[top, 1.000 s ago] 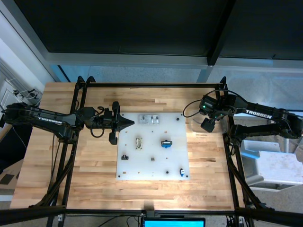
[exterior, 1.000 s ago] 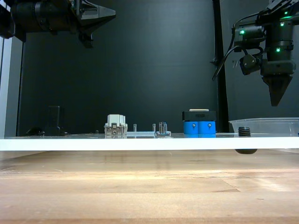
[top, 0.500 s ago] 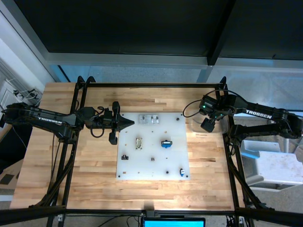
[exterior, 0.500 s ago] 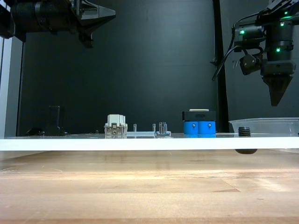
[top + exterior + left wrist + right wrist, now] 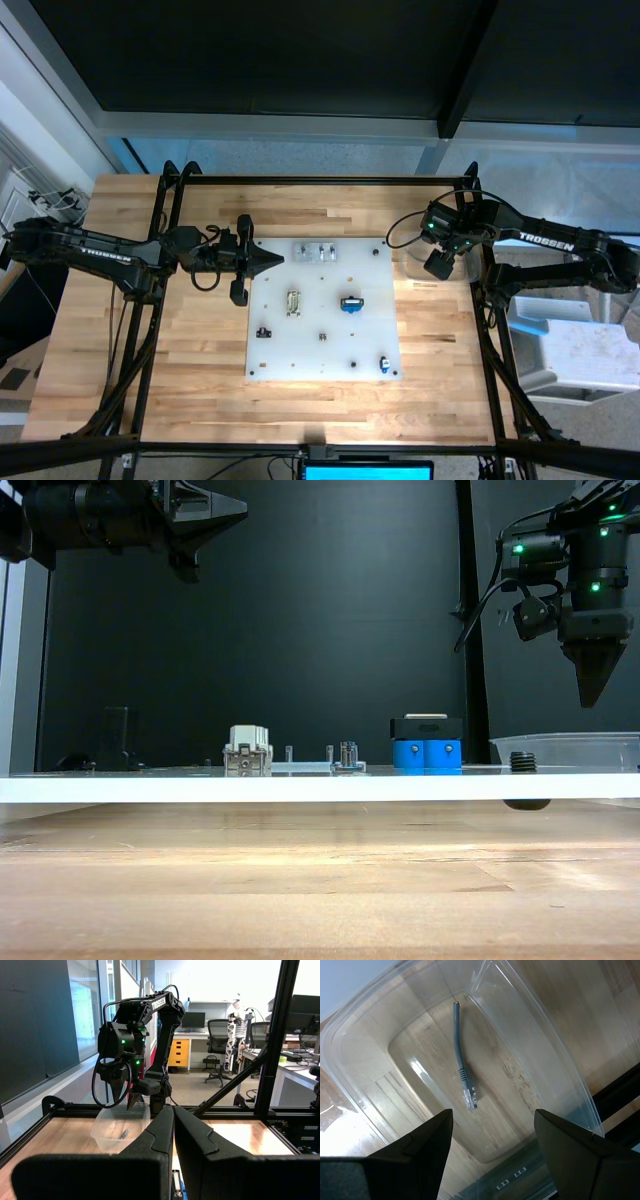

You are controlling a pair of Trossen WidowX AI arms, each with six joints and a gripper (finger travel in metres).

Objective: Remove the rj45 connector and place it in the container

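Right claw (image 5: 592,695), fingers apart, hangs over the tub (image 5: 535,1060) by the tabletop's (image 5: 180,380) right edge, with the rj45 connector (image 5: 470,1099) lying inside. Swinging out low could clip the rim and tip the light tub over; left claw (image 5: 268,259), fingers seemingly together, hovers above the board's (image 5: 320,350) left edge.

Two black jointed arms (image 5: 100,255), white TROSSEN lettering (image 5: 545,238), green lights (image 5: 598,585) on the right wrist, looped black cables (image 5: 205,283), left gripper (image 5: 278,260) with tapered black fingers at the board's (image 5: 320,350) left edge, right gripper (image 5: 437,268) alike above the container (image 5: 412,268)
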